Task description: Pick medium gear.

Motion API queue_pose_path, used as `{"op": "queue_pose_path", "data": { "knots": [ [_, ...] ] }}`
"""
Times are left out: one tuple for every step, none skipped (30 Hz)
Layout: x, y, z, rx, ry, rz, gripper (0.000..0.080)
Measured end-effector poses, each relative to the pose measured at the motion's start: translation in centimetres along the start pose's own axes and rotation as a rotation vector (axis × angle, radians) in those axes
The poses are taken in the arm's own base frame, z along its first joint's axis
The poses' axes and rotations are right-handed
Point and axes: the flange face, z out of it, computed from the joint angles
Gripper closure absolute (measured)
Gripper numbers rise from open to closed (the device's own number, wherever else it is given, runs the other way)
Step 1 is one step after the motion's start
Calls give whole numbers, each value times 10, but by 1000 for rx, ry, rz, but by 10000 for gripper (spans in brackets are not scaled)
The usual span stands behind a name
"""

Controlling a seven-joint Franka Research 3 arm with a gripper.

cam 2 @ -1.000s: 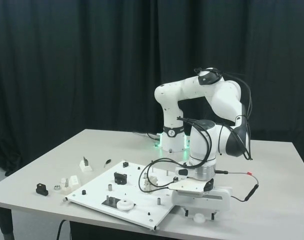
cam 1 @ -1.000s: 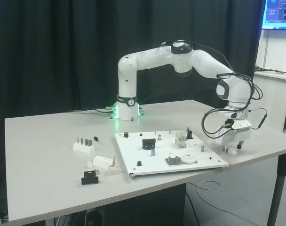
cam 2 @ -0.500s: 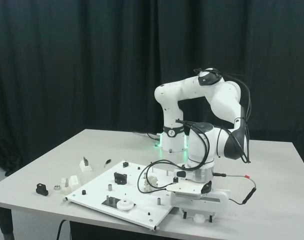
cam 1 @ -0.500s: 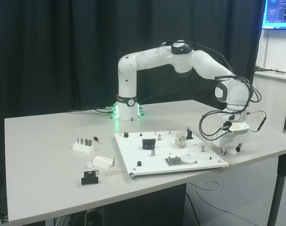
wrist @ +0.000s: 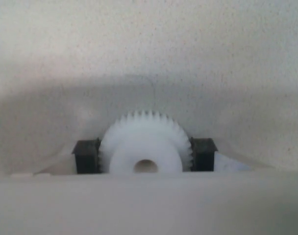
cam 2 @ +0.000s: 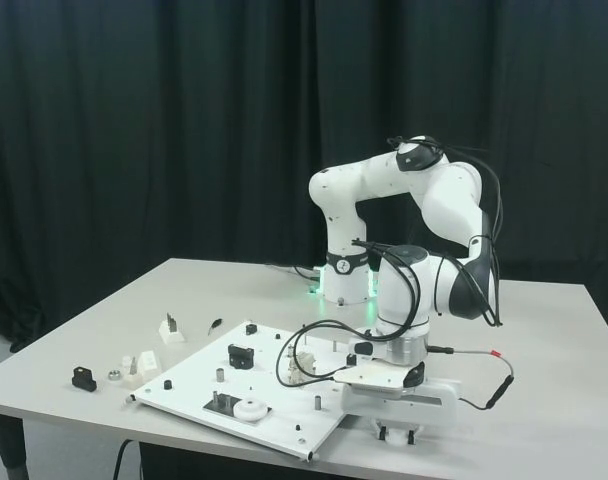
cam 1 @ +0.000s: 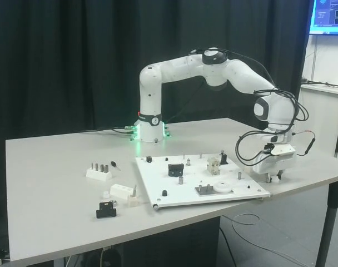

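Claw [wrist: 146,155] closed on a white gear [wrist: 146,145], black fingertips [wrist: 86,156] pressed against the toothed rim on opposite sides. Gear held flat, bore pointing up toward the wrist camera, teeth fanning out all around; round, so no long axis to speak of. Grey surface [wrist: 149,49] directly beneath, gear's shadow on it.

From the first room view, claw [cam 1: 273,176] low over the surface [cam 1: 58,167], near its right edge, just off the right edge of the white board [cam 1: 158,186]. Gear hidden there behind the claw body. From the second room view, claw [cam 2: 396,434] just beyond the board's [cam 2: 184,385] near right corner, close to the surface [cam 2: 544,400]; cannot tell whether the gear touches it.

On the board: a larger white gear [cam 1: 223,187] seated on a grey plate [cam 1: 203,191] near the front edge, a black block [cam 1: 175,168] toward the middle, several small pegs and black knobs scattered about.

Off the board, toward the left side of the surface: a white holder [cam 1: 98,172] carrying upright grey pins, a second white block [cam 1: 123,192] with one pin standing in it, a small black bracket [cam 1: 106,209] nearest the front edge.

White arm [cam 1: 213,69] arched from its base at the back of the surface, green light [cam 1: 134,132] at the base.
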Motion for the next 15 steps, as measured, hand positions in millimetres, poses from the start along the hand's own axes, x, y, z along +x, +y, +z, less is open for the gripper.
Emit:
{"op": "queue_pose_path", "data": {
  "knots": [
    [0, 0, 0, 0, 0, 2, 280],
    [0, 0, 0, 0, 0, 4, 280],
    [0, 0, 0, 1, 0, 6, 280],
    [0, 0, 0, 1, 0, 8, 280],
    [0, 0, 0, 1, 0, 9, 280],
    [0, 0, 0, 2, 0, 11, 405],
    [0, 0, -1, 2, -1, 12, 405],
    [0, 0, -2, 4, -1, 14, 405],
    [0, -1, -3, 6, -1, 14, 405],
    [0, -1, -4, 7, -1, 15, 405],
    [0, -1, -6, 9, 0, 15, 405],
    [1, -1, -7, 11, 0, 15, 405],
    [1, -2, -9, 13, 1, 15, 405],
    [2, -2, -11, 14, 1, 15, 405],
    [2, -2, -13, 14, 2, 15, 405]
  ]
}}
